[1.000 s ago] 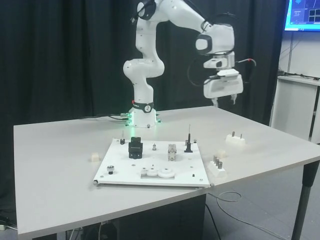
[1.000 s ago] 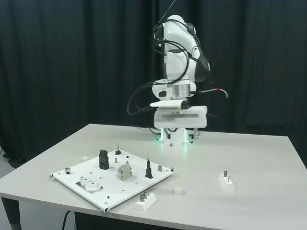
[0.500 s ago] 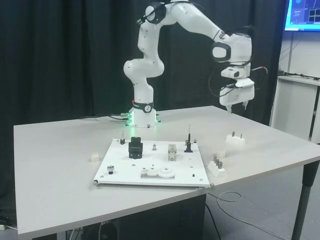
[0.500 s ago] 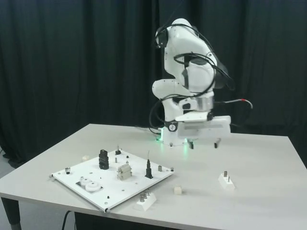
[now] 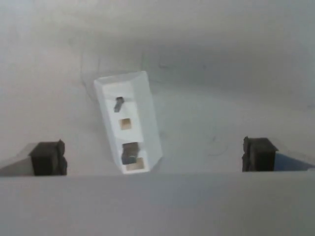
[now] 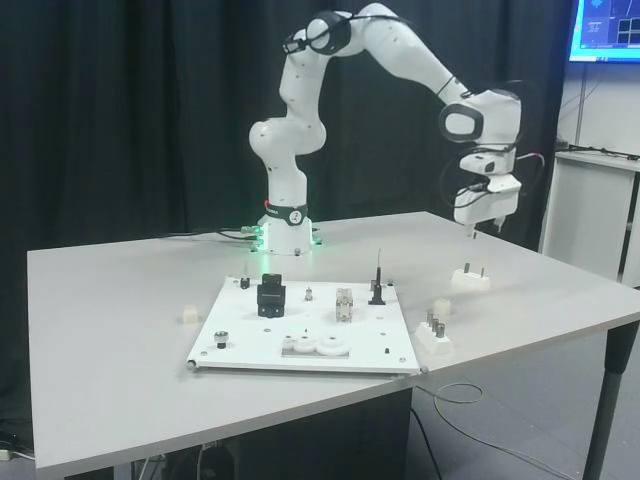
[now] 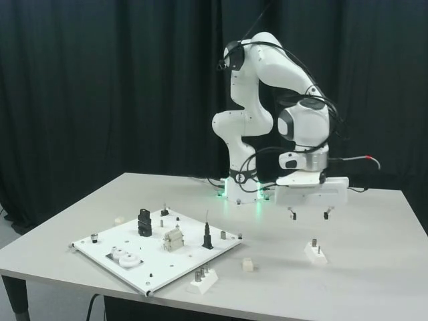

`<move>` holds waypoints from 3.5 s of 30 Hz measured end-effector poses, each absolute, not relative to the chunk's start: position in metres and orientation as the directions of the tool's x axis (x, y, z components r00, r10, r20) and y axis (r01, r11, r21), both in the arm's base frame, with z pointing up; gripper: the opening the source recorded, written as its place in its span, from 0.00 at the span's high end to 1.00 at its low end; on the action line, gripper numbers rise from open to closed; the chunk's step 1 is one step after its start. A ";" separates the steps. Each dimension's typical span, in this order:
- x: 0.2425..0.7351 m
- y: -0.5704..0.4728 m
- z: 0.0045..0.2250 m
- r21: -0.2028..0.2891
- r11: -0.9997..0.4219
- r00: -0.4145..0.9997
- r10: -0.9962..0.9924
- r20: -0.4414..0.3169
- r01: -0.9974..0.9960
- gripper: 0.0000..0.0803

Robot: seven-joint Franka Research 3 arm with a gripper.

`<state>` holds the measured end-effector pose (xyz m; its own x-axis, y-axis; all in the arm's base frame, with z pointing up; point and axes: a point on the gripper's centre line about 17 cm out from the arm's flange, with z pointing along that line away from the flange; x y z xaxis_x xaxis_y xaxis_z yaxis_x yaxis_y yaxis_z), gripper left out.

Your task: Pick square peg 1.

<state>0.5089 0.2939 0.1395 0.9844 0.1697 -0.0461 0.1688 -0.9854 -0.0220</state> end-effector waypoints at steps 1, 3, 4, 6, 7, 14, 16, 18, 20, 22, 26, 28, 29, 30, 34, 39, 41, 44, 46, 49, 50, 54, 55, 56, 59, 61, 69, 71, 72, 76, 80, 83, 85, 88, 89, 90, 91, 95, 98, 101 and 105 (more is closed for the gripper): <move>0.507 0.296 0.137 -0.018 -0.985 0.984 0.171 -0.047 0.170 0.00; 0.505 0.301 0.133 -0.014 -0.985 0.984 0.173 -0.048 0.172 0.00; 0.504 0.303 0.131 -0.012 -0.985 0.983 0.175 -0.049 0.175 0.00; 0.502 0.306 0.126 -0.011 -0.984 0.982 0.181 -0.050 0.180 0.00; 0.502 0.307 0.124 -0.011 -0.983 0.982 0.182 -0.051 0.181 0.00; 0.500 0.308 0.106 -0.011 -0.983 0.981 0.182 -0.067 0.181 0.00; 0.499 0.308 0.100 -0.010 -0.984 0.981 0.180 -0.075 0.180 0.00; 0.500 0.307 0.094 -0.009 -0.984 0.981 0.178 -0.080 0.178 0.00; 0.501 0.307 0.088 -0.010 -0.984 0.981 0.177 -0.083 0.177 0.00; 0.503 0.306 0.081 -0.011 -0.984 0.980 0.178 -0.085 0.177 0.00; 0.505 0.307 0.066 -0.014 -0.982 0.978 0.187 -0.091 0.187 0.00; 0.505 0.308 0.059 -0.015 -0.982 0.977 0.191 -0.097 0.191 0.00; 0.504 0.309 0.055 -0.015 -0.981 0.976 0.193 -0.101 0.192 0.00; 0.504 0.309 0.052 -0.015 -0.981 0.975 0.194 -0.105 0.193 0.00; 0.499 0.313 0.038 -0.014 -0.980 0.972 0.200 -0.122 0.200 0.00; 0.493 0.319 0.026 -0.013 -0.978 0.968 0.209 -0.138 0.209 0.00; 0.491 0.321 0.022 -0.013 -0.977 0.967 0.212 -0.143 0.212 0.00; 0.489 0.323 0.019 -0.011 -0.977 0.966 0.212 -0.146 0.213 0.00; 0.489 0.324 0.018 -0.009 -0.978 0.967 0.208 -0.148 0.209 0.00; 0.489 0.326 0.017 -0.006 -0.980 0.969 0.199 -0.147 0.200 0.00; 0.489 0.326 0.018 -0.005 -0.980 0.970 0.196 -0.146 0.197 0.00; 0.492 0.328 0.020 -0.002 -0.982 0.972 0.188 -0.140 0.189 0.00; 0.493 0.328 0.021 -0.001 -0.983 0.973 0.185 -0.140 0.186 0.00; 0.494 0.327 0.022 0.001 -0.983 0.973 0.183 -0.140 0.185 0.00; 0.498 0.326 0.026 0.006 -0.983 0.974 0.180 -0.139 0.183 0.00; 0.501 0.325 0.029 0.010 -0.983 0.974 0.178 -0.139 0.181 0.00; 0.507 0.320 0.037 0.028 -0.984 0.974 0.170 -0.147 0.176 0.00; 0.507 0.319 0.038 0.031 -0.984 0.974 0.169 -0.150 0.175 0.00; 0.507 0.318 0.038 0.033 -0.984 0.974 0.168 -0.153 0.175 0.00; 0.505 0.316 0.039 0.037 -0.984 0.973 0.167 -0.160 0.175 0.00; 0.503 0.315 0.038 0.040 -0.984 0.972 0.166 -0.169 0.175 0.00; 0.502 0.314 0.038 0.042 -0.984 0.971 0.166 -0.173 0.176 0.00; 0.501 0.314 0.038 0.043 -0.983 0.971 0.166 -0.174 0.176 0.00; 0.501 0.314 0.038 0.044 -0.983 0.970 0.166 -0.177 0.177 0.00; 0.500 0.314 0.038 0.044 -0.983 0.970 0.166 -0.178 0.177 0.00; 0.500 0.313 0.037 0.045 -0.983 0.970 0.166 -0.180 0.177 0.00; 0.499 0.313 0.037 0.046 -0.983 0.969 0.166 -0.182 0.177 0.00; 0.497 0.311 0.037 0.050 -0.983 0.968 0.165 -0.190 0.177 0.00; 0.496 0.310 0.036 0.051 -0.983 0.967 0.163 -0.194 0.176 0.00; 0.495 0.309 0.035 0.053 -0.983 0.967 0.163 -0.196 0.176 0.00; 0.494 0.308 0.034 0.054 -0.983 0.967 0.162 -0.199 0.176 0.00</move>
